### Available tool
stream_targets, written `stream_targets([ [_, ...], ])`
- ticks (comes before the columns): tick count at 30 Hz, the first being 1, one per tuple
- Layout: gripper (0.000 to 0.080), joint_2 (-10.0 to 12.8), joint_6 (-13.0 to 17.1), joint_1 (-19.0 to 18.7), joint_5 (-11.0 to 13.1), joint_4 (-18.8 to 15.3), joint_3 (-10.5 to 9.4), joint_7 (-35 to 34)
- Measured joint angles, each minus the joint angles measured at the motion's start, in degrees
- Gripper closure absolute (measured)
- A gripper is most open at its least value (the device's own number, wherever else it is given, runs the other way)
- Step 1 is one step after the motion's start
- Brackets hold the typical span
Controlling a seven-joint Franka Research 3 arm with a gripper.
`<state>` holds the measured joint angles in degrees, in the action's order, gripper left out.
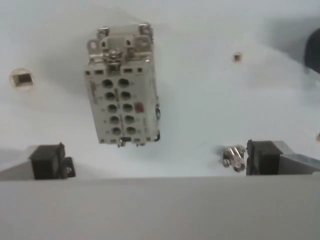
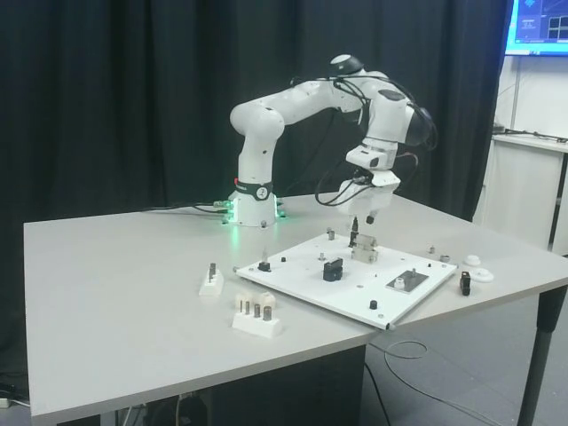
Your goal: Insert waterproof.
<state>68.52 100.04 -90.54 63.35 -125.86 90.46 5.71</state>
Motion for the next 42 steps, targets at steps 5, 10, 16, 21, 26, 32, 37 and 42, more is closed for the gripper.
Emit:
stream_targets([
  [5, 0.0003, 0.00, 0.10, -0.02, -0.03, -0.19, 0.30, -2.53],
  [10, 0.0003, 0.01, 1.02, -0.04, 0.12, -0.51, 0.28, -5.36],
  [16, 0.0003, 0.01, 3.51, -0.26, 1.50, -1.65, -0.11, -6.87],
  [21, 0.0003, 0.01, 5.72, -0.50, 2.61, -2.84, -0.61, -7.48],
  [26, 0.0003, 0.01, 7.65, -0.69, 3.80, -4.02, -1.32, -7.76],
  [32, 0.0003, 0.01, 8.80, -0.78, 4.87, -4.92, -2.00, -7.81],
  [37, 0.0003, 0.01, 9.32, -0.82, 5.52, -5.29, -2.41, -7.84],
  [42, 0.0003, 0.01, 9.90, -0.94, 5.99, -5.67, -2.58, -7.84],
])
